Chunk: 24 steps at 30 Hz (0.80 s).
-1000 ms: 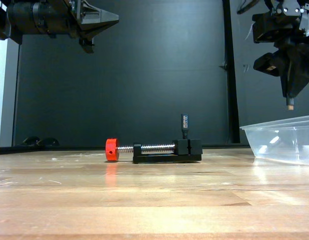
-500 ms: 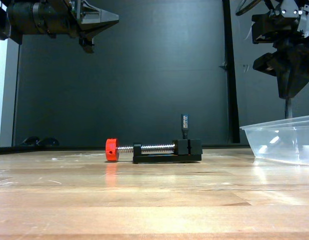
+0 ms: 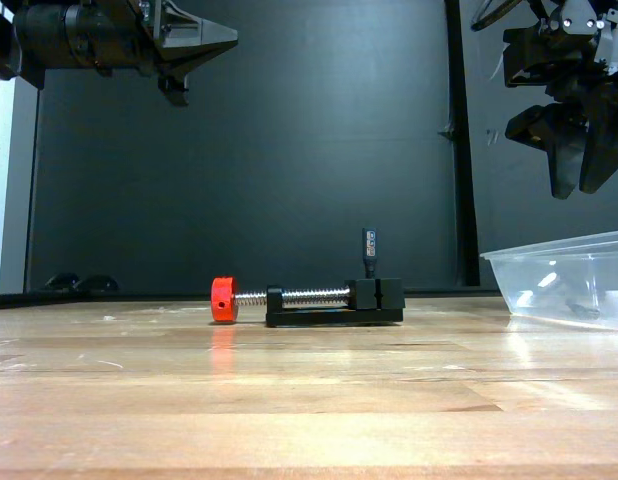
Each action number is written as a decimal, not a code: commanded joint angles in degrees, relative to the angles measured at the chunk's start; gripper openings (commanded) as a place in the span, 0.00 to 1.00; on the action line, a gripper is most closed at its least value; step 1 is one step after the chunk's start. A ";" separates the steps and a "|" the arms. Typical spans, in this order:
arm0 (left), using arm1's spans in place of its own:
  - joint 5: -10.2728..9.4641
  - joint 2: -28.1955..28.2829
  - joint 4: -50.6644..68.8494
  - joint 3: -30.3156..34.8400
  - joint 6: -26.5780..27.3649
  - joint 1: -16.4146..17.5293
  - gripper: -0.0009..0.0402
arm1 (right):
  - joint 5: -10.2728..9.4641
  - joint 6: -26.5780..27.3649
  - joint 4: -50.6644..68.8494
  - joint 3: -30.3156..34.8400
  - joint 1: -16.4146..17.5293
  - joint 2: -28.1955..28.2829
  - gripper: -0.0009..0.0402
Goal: Remove the USB-C connector from taskboard and place in the container
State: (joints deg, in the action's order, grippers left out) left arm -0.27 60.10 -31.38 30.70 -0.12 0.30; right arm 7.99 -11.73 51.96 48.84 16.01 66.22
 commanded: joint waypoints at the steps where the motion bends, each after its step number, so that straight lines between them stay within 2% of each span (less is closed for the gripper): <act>1: 0.02 0.02 0.00 0.00 0.00 0.00 0.02 | -0.02 -0.02 0.04 0.04 0.00 0.02 0.36; 7: 0.02 0.02 0.00 0.00 0.00 0.02 0.02 | 0.07 -0.28 -0.74 1.03 -0.02 -0.02 0.32; 11: 0.02 0.02 0.00 0.00 0.00 0.00 0.02 | 2.47 1.55 -7.43 2.21 -0.87 -1.60 0.22; 13: 0.02 0.02 0.00 0.00 0.00 0.00 0.02 | 3.02 3.17 -12.04 2.21 -1.99 -2.56 0.14; 16: 0.00 0.02 0.00 0.00 0.00 0.00 0.02 | 2.89 4.52 -18.40 2.21 -3.98 -3.13 0.02; 21: 0.02 0.02 0.00 0.00 0.00 0.00 0.02 | -0.31 7.80 -27.71 2.21 -6.60 -3.10 0.04; 24: 0.00 0.02 0.00 0.00 0.00 0.00 0.02 | -0.70 9.73 -31.80 2.21 -8.48 -3.10 0.02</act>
State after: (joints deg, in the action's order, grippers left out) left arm -0.27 60.10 -31.38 30.68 -0.12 0.30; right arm 7.35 -2.68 21.71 51.07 8.36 63.09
